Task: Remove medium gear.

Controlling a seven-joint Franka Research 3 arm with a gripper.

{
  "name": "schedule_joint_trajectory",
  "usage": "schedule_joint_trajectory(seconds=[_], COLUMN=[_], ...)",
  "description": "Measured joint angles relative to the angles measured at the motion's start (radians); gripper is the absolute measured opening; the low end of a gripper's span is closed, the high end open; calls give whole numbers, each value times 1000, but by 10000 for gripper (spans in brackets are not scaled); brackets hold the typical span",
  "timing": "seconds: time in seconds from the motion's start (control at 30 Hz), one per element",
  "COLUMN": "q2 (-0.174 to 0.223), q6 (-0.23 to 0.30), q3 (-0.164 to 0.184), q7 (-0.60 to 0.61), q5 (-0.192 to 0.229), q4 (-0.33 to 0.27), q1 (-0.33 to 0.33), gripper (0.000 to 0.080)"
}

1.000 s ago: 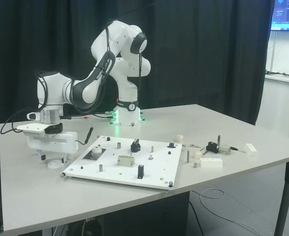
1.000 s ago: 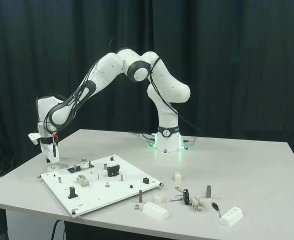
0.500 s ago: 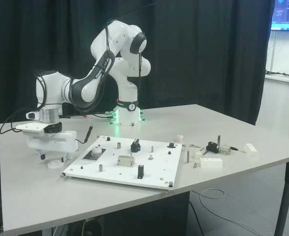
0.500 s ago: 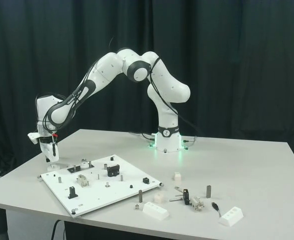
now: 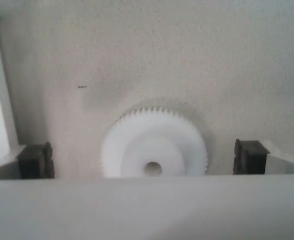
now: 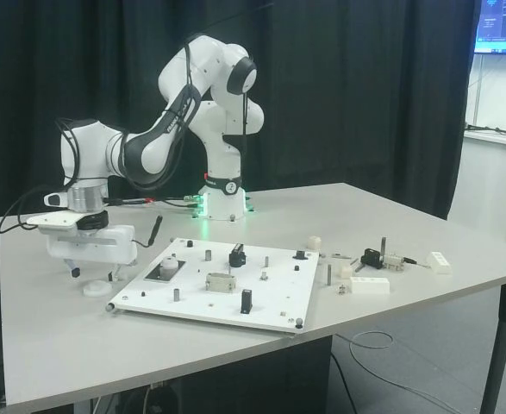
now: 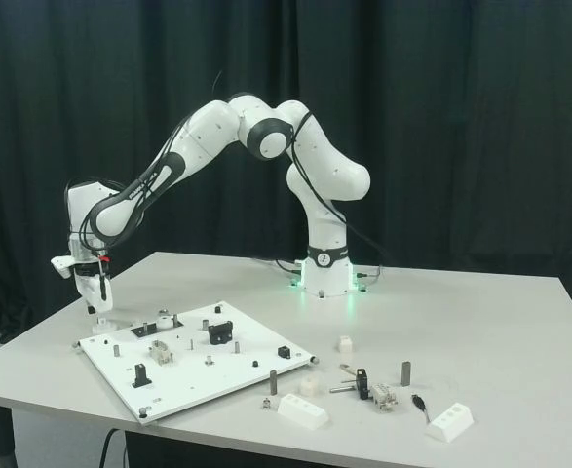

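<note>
- Your gripper [image 5: 141, 160] hangs open over the medium gear [image 5: 154, 145], one black fingertip [image 5: 35, 160] on each side and clear of its teeth; nothing is held.
- You can see the gear lying flat on the grey worktop [image 6: 46, 345], just beside the white board [image 6: 222, 289] and off it.
- Judged from that, the removal looks done: the gear sits free of any peg. What is left for you is to lift the arm [image 7: 198, 146] away.
</note>
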Motion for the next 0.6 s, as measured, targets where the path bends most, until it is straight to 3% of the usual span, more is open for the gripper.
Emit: schedule_joint_trajectory(seconds=[0.33,0.6], q2=[-21,-63], q6=[-88,-200], q3=[-9,-20], q7=[0,16], q5=[-4,-21], q4=[15,12], q1=[4,19], gripper=[800,800])
